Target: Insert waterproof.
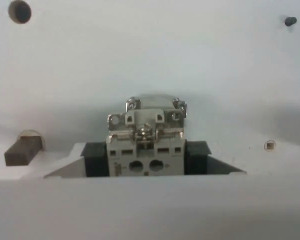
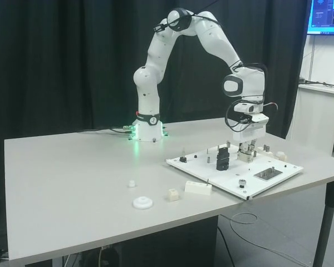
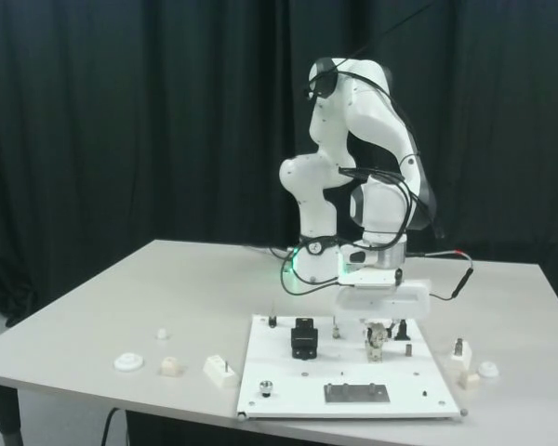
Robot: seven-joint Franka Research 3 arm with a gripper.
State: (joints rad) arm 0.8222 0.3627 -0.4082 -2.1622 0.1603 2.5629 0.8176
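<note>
A: In the wrist view we see the gripper (image 1: 146, 159) clenched on the waterproof connector (image 1: 146, 136), at the frame's centre, over the white board (image 1: 150, 65).

B: So we judge we're mid-insertion: the connector is carried and not yet seated. Next we'd need to line it up over its socket and press straight down.

A: In the first room view the gripper (image 2: 246, 151) hangs right of centre, just above the board (image 2: 234, 181) on the desk (image 2: 72, 167), with a black fixture (image 2: 222, 158) beside it.

B: In the second room view the connector (image 3: 378, 340) sits between the fingers, lower centre-right, close over the board (image 3: 288, 390). Whether it touches, we can't tell.
</note>
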